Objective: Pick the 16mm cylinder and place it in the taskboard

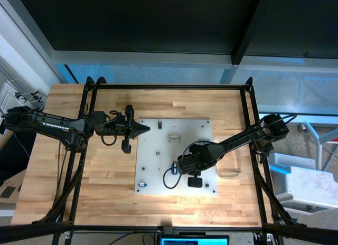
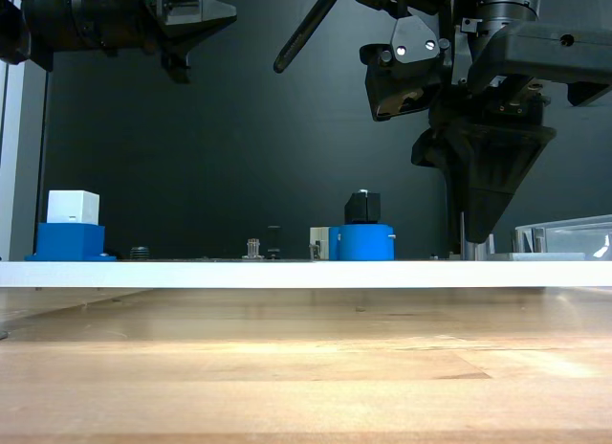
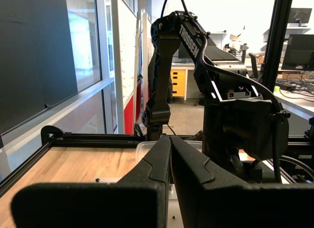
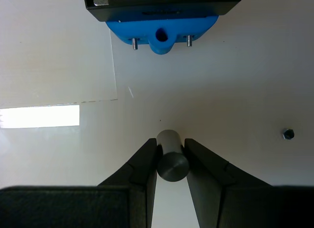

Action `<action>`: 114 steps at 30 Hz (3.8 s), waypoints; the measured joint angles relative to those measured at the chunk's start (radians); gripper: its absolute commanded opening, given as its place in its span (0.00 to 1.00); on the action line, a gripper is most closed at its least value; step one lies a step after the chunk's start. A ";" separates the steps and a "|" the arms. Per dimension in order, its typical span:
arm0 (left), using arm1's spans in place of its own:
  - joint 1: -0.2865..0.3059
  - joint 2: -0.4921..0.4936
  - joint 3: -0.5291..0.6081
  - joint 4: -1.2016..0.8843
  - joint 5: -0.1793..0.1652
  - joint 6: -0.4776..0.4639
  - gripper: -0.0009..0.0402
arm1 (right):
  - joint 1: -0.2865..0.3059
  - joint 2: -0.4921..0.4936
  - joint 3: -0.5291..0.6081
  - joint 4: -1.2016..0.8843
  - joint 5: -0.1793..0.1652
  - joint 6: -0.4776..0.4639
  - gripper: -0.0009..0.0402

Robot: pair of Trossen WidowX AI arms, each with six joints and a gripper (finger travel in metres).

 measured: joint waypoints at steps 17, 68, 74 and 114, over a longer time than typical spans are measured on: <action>0.000 0.000 0.000 0.000 0.000 0.000 0.02 | 0.000 -0.001 0.000 -0.003 -0.016 0.020 0.38; 0.000 0.000 0.000 0.000 0.000 0.000 0.02 | 0.014 -0.180 0.008 -0.136 0.014 0.024 0.66; 0.000 0.000 0.000 0.000 0.000 0.000 0.02 | 0.015 -0.213 0.008 -0.148 0.014 0.024 0.66; 0.000 0.000 0.000 0.000 0.000 0.000 0.02 | 0.018 -0.247 0.008 -0.172 0.014 0.024 0.66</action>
